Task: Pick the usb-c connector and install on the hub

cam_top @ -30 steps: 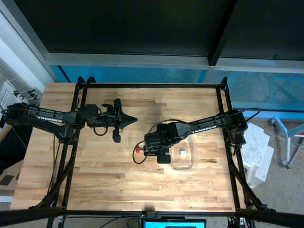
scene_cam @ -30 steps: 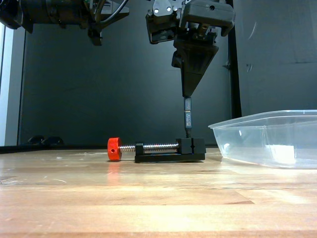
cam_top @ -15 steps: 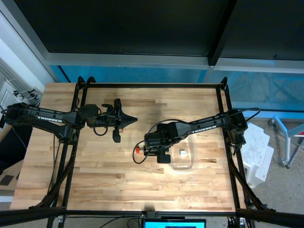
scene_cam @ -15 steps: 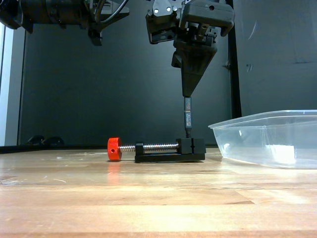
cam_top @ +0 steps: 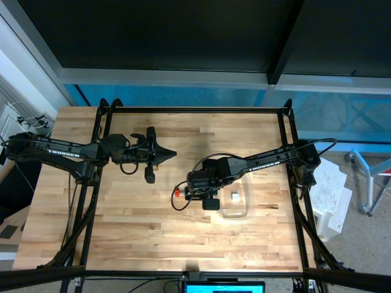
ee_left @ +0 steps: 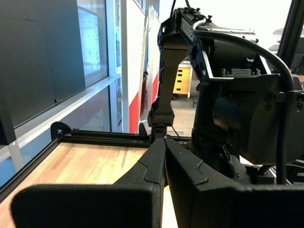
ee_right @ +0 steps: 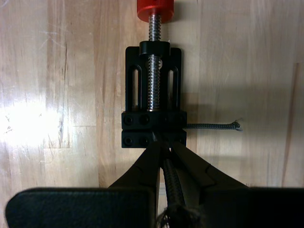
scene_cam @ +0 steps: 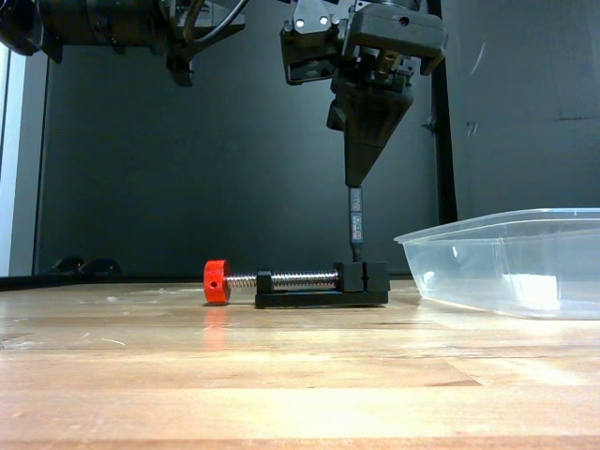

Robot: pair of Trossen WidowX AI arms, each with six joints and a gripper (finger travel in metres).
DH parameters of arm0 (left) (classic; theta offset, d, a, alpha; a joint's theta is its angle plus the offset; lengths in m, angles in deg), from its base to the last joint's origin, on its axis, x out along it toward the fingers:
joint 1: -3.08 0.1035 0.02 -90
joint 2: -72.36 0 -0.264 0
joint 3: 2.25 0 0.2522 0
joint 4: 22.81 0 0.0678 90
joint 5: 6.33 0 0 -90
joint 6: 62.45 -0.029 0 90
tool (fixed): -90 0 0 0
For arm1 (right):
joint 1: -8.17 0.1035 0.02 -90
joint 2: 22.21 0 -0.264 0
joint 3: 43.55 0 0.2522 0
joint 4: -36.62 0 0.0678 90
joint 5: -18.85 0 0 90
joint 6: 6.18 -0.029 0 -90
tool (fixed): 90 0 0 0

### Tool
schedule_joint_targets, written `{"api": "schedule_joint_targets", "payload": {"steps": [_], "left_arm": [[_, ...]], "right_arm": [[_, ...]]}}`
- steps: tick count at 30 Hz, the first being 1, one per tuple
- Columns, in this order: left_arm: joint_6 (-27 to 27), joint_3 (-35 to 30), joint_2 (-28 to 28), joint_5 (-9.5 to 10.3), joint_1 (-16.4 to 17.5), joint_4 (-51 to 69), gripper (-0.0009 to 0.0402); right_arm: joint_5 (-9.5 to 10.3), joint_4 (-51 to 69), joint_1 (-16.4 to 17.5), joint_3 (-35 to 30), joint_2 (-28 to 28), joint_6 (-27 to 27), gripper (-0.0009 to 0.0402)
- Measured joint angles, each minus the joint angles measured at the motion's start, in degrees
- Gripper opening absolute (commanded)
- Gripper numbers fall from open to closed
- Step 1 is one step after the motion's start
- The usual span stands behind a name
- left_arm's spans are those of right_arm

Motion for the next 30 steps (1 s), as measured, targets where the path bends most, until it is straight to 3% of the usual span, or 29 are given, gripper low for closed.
{"api": "schedule_joint_targets", "payload": {"steps": [15,30], "left_arm": [[0.0,0.02,-0.02,0.02,0.0,0.02,0.0],[0.0,0.02,0.0,0.02,0.0,0.02,0.0]], "right_arm": [[0.42,-0.44,-0.02,0.55,-0.2,0.0,0.001],[0.66,-0.09,0.0,0.85,-2.23,-0.63,0.0165]]}}
